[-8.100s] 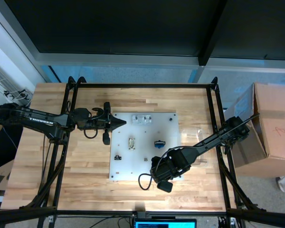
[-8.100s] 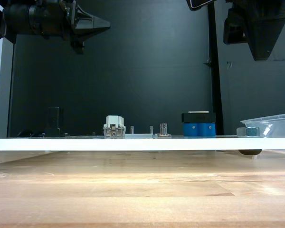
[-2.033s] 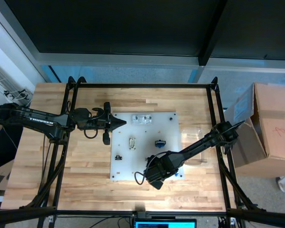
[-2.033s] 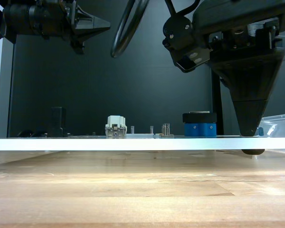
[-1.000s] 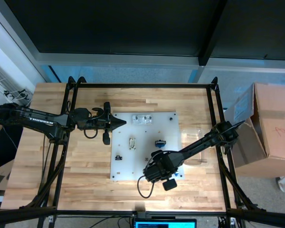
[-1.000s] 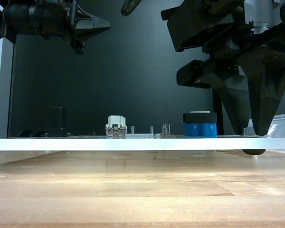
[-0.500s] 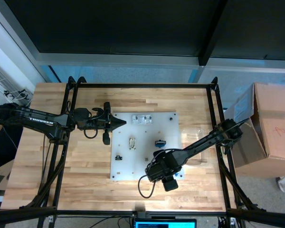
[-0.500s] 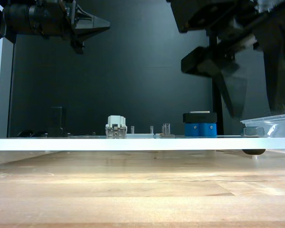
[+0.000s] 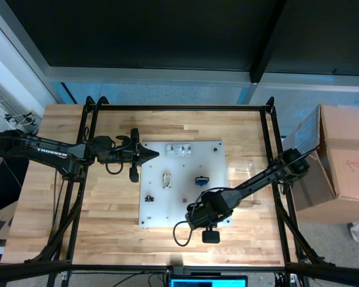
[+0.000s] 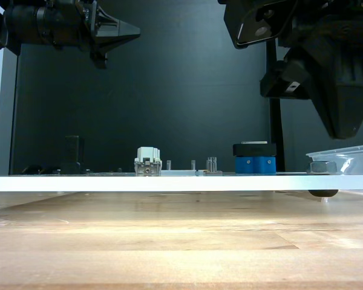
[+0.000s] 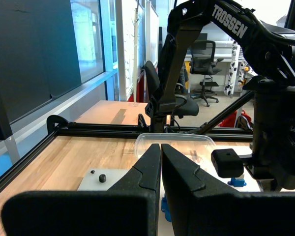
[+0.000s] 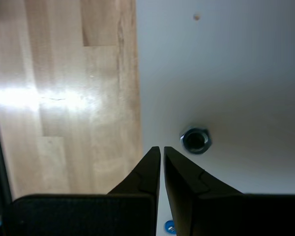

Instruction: Unfasten the M12 nut and place it in the container

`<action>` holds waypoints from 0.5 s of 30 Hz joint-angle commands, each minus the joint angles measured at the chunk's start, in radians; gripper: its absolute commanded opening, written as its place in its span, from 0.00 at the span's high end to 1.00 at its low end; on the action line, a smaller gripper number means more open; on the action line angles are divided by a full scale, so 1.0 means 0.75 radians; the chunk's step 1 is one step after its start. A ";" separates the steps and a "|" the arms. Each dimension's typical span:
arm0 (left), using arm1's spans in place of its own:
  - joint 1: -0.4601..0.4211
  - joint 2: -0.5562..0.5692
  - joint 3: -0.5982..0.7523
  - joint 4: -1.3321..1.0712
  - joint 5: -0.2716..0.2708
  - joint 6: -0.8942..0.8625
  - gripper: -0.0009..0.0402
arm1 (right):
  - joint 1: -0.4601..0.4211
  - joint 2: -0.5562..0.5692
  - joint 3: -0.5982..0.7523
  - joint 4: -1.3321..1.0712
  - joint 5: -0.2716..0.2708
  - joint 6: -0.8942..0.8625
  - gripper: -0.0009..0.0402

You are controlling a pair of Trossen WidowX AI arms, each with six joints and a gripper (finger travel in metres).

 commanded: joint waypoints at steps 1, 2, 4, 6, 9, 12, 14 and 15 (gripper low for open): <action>0.000 0.000 0.001 0.000 0.001 0.000 0.98 | 0.003 0.002 -0.025 0.022 -0.003 0.027 0.98; 0.000 0.000 0.000 0.000 0.001 0.000 0.98 | 0.003 0.002 -0.044 0.045 -0.003 0.032 0.97; 0.000 0.000 0.000 0.000 0.000 0.000 0.98 | 0.003 0.002 -0.082 0.090 -0.009 0.051 0.98; 0.000 0.000 0.001 0.001 0.001 0.000 0.98 | 0.003 0.002 -0.108 0.102 -0.007 0.065 0.98; 0.000 0.000 0.000 0.000 0.001 0.000 0.98 | 0.002 0.002 -0.125 0.110 0.001 0.065 0.98; 0.000 0.000 0.000 0.000 0.001 0.000 0.98 | 0.002 0.001 -0.126 0.111 0.006 0.066 0.98; 0.001 0.000 0.001 0.000 0.001 0.000 0.98 | 0.002 -0.001 -0.126 0.111 0.035 0.065 0.98; 0.000 0.000 0.000 0.000 0.001 0.000 0.98 | 0.002 -0.001 -0.126 0.112 0.041 0.064 0.98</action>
